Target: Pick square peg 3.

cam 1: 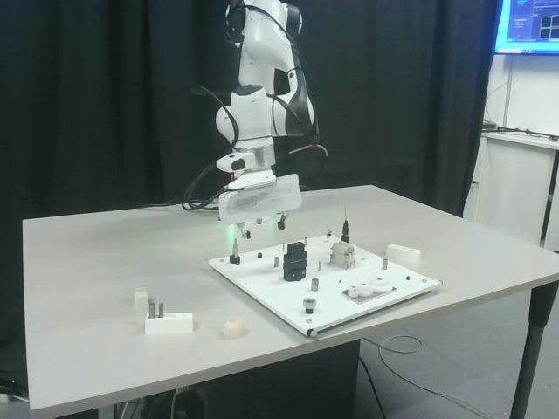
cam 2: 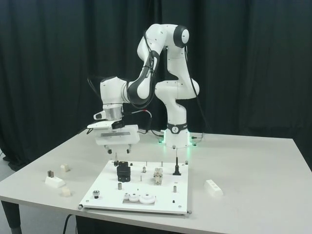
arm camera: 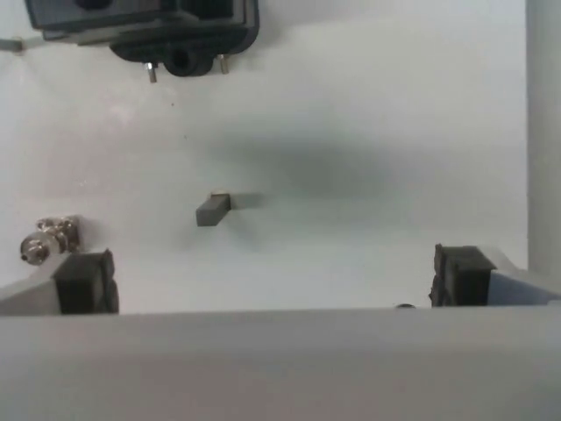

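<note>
One square peg below hand, between spread fingers.

No readable text is showing anywhere. The screen in the corner is displaying lines too small to read.

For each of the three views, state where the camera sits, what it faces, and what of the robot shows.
Wrist view: on the arm's wrist, looking down at the white board and a small grey peg; both open tool fingertips show.
First room view: off a table corner, facing the arm and black curtain.
Second room view: across the table, facing the arm's base; whole arm shows.
Both room views share the board and tool.
</note>
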`<action>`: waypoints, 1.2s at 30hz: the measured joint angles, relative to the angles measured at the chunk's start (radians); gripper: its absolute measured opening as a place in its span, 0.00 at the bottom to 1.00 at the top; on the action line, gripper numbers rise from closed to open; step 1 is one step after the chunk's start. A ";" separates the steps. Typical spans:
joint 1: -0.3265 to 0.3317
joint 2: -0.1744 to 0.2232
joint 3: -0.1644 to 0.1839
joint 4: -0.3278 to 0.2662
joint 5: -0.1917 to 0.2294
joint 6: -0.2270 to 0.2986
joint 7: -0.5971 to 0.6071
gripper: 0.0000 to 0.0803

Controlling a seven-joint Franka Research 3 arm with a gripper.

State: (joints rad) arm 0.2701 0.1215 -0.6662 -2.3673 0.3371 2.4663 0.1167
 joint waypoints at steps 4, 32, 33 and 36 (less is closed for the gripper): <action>0.000 -0.004 0.000 0.004 -0.017 -0.001 0.013 1.00; -0.018 0.019 -0.047 0.133 -0.135 -0.026 -0.082 1.00; -0.021 0.025 -0.049 0.141 -0.135 -0.027 -0.098 1.00; -0.032 0.042 -0.051 0.168 -0.135 -0.036 -0.144 1.00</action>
State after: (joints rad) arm 0.2377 0.1632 -0.7173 -2.1995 0.2021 2.4307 -0.0277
